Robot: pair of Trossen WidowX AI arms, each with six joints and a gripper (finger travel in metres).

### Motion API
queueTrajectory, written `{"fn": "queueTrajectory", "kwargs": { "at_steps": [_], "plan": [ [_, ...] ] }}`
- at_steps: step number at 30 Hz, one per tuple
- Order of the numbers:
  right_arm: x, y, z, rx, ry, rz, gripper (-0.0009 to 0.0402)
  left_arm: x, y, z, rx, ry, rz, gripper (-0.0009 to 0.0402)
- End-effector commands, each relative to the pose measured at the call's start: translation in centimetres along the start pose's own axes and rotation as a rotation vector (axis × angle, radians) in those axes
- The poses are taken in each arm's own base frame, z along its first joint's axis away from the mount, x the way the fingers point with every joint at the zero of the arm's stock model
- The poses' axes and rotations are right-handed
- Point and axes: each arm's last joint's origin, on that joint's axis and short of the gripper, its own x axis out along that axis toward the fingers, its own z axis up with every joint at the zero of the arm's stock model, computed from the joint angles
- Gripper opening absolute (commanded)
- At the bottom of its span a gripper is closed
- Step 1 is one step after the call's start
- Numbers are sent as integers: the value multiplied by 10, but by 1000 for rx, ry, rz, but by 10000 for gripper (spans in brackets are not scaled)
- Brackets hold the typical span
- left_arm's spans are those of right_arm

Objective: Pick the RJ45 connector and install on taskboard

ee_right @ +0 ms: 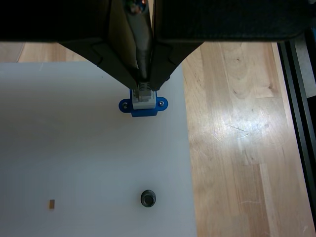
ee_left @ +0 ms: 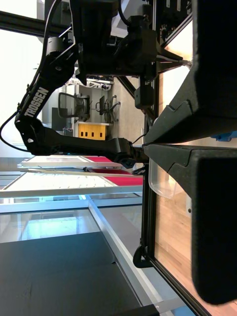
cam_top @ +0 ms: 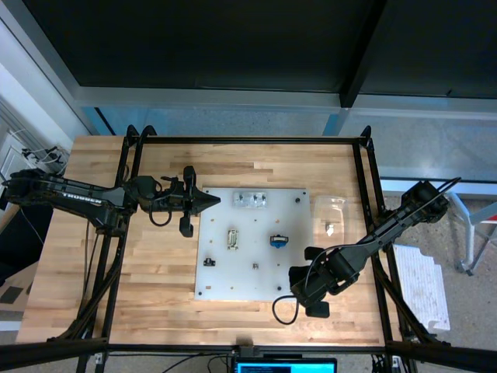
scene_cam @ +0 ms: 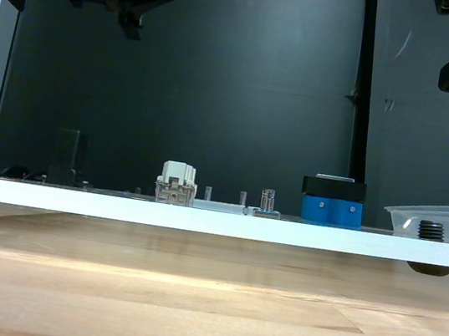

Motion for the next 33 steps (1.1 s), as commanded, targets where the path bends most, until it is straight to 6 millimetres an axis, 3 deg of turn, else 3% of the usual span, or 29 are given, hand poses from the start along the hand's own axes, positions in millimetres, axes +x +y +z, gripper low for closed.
{"fn": "queueTrajectory", "kwargs": {
  "at_steps": [1,18,33],
  "plan": [
    [3,0,0,-2,10,-5,0,0,0,0,0,0,0,0],
    [-2,2,1,-1,-8,12,13,0,0,0,0,0,0,0],
    [-6,2,2,-4,-25,12,119,0,0,0,0,-1,0,0]
  ]
}}
